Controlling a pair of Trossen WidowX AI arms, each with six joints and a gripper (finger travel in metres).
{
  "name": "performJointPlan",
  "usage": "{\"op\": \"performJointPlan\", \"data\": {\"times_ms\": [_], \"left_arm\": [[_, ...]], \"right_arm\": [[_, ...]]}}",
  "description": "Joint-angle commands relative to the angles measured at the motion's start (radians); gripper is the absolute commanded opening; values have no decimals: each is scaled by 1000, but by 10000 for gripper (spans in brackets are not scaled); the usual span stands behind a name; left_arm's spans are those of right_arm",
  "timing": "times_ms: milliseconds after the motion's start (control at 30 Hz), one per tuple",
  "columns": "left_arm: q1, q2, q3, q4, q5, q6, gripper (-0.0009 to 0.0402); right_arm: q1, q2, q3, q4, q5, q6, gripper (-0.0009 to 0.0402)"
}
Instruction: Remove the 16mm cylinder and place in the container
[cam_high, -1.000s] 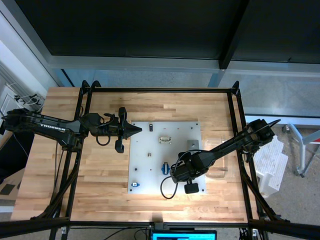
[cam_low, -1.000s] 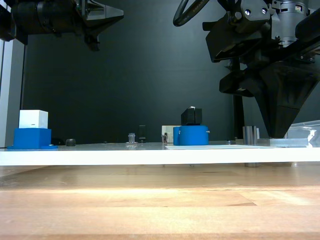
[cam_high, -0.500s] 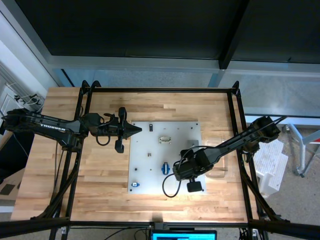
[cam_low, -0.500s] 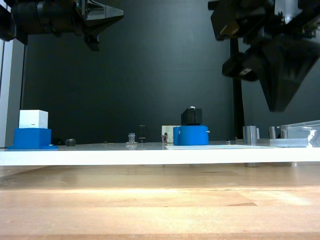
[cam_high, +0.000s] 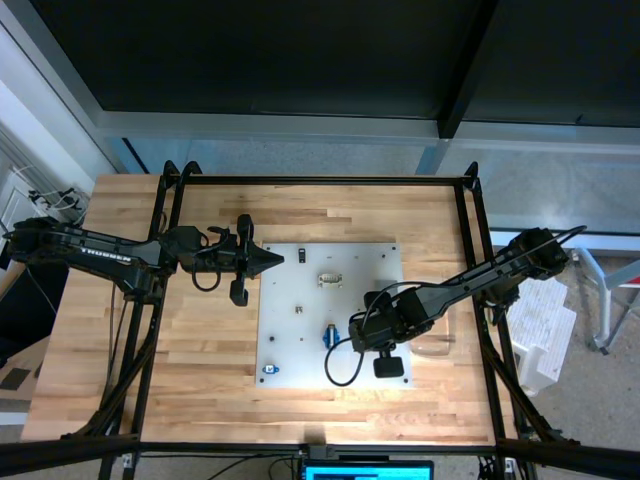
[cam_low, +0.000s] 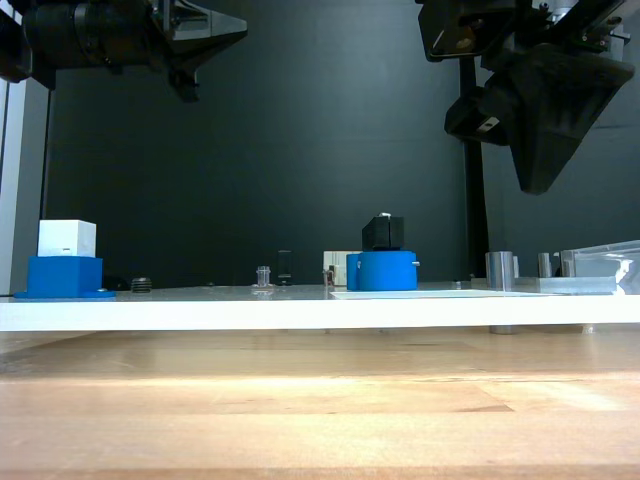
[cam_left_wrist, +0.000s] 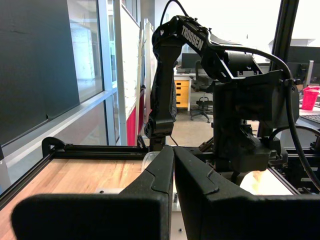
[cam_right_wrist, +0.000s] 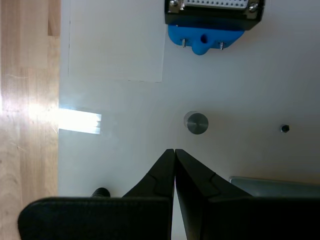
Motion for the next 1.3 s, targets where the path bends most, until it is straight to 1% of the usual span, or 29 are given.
{"op": "performJointPlan", "data": {"times_ms": [33,133,300,400,500,567,667,967,1133,1300], "left_arm": [[0,0,0,0,0,0,0],[0,0,0,0,0,0,0],[0,0,0,0,0,0,0],[0,0,0,0,0,0,0],[0,0,0,0,0,0,0],[0,0,0,0,0,0,0],[0,0,0,0,0,0,0],[0,0,0,0,0,0,0],[0,0,0,0,0,0,0],[0,0,0,0,0,0,0]], "right_arm": [[-9,1,0,0,37,32,8],[-15,5,0,0,37,39,39],[-17,20,0,2,37,45,121],[-17,34,0,5,37,46,163],[-19,55,0,13,37,47,191],[-19,70,0,27,36,46,200],[-19,88,0,51,36,46,201],[-21,147,0,86,34,46,175],[-21,147,0,89,35,43,152],[-21,147,-2,90,35,42,121]]}}
